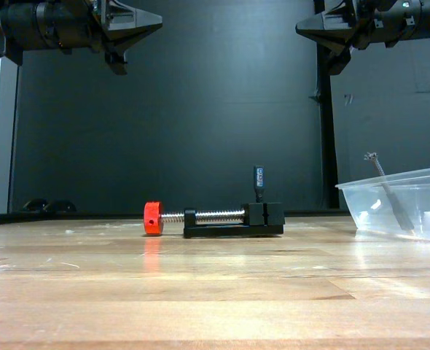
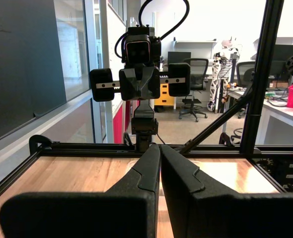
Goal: Remove the USB-C connector from taskboard and place in the container
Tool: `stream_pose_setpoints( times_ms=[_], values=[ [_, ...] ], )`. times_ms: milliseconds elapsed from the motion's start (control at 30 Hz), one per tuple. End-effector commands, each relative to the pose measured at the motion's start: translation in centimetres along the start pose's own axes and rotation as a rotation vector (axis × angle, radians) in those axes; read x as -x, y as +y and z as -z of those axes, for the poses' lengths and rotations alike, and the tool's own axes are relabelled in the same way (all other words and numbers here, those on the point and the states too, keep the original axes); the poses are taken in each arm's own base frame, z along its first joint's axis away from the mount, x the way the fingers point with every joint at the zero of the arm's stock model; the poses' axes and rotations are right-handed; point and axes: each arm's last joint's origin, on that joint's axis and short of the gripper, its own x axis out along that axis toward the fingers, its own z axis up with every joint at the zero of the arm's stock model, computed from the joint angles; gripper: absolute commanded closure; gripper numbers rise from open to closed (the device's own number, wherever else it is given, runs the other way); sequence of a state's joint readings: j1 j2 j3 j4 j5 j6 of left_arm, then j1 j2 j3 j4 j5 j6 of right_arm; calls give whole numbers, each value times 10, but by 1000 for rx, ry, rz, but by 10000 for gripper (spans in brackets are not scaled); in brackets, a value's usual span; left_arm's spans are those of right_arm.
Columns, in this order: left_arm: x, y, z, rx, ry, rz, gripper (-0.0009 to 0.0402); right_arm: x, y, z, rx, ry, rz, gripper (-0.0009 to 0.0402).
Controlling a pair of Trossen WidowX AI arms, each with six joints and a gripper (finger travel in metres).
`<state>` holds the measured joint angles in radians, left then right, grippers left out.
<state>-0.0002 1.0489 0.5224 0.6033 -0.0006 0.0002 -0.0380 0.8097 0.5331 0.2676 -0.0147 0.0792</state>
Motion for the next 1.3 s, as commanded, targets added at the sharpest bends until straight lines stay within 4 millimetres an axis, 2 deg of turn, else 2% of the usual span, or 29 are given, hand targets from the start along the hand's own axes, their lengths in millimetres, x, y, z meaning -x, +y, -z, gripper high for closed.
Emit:
stream_pose_setpoints(
  times_ms=[33,1300],
  values=[
    [0,0,0,0,0,0,393,0,0,-1,1,-14,-2,393],
    [0,0,0,0,0,0,393,0,2,-2,11,-37,-18,393]
  ],
)
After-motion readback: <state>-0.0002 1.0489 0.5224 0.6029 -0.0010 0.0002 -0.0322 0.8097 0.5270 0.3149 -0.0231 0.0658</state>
